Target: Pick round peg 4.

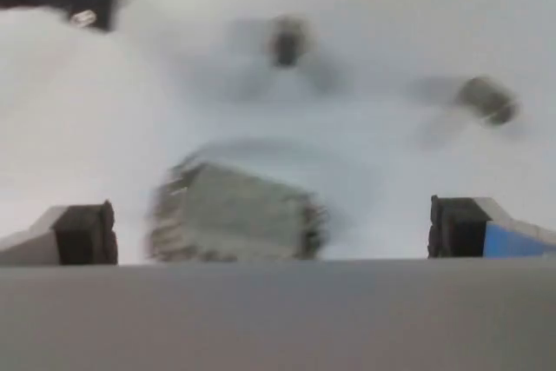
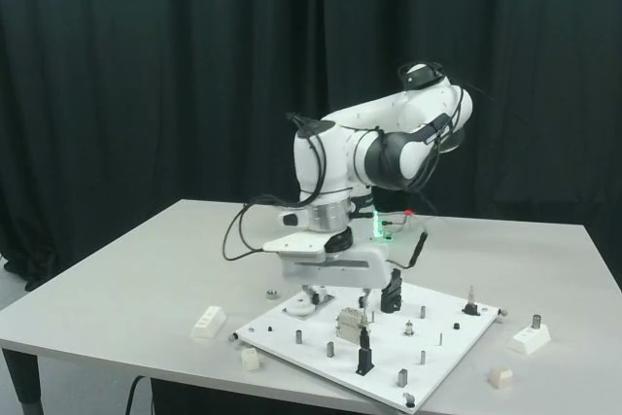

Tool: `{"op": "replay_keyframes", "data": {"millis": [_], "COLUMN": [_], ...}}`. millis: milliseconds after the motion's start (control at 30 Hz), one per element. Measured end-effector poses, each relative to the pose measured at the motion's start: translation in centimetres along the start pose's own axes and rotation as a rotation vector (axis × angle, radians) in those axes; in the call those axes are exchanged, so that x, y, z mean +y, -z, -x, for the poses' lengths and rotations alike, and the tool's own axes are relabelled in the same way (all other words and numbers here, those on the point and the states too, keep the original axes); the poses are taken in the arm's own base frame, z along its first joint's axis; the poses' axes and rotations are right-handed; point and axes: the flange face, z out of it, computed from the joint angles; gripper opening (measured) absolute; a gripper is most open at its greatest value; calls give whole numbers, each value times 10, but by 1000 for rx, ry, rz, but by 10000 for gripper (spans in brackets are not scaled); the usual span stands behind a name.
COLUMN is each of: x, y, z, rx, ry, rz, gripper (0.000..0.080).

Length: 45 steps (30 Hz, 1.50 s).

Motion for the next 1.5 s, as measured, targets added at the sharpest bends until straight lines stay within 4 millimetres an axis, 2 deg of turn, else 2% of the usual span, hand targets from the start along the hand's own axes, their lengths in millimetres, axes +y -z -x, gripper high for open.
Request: {"op": "replay_keyframes", "data": {"millis": [400, 800, 1100, 1500], "x": [-43, -92, -117, -131], "y": [8, 6, -7, -38], "z": [63, 152, 219, 290], "rx": [-75, -109, -114, -110], "ry": [-62, -127, -150, -162], "rz": [10, 35, 60, 76], "gripper": [800, 800, 800, 800]}}
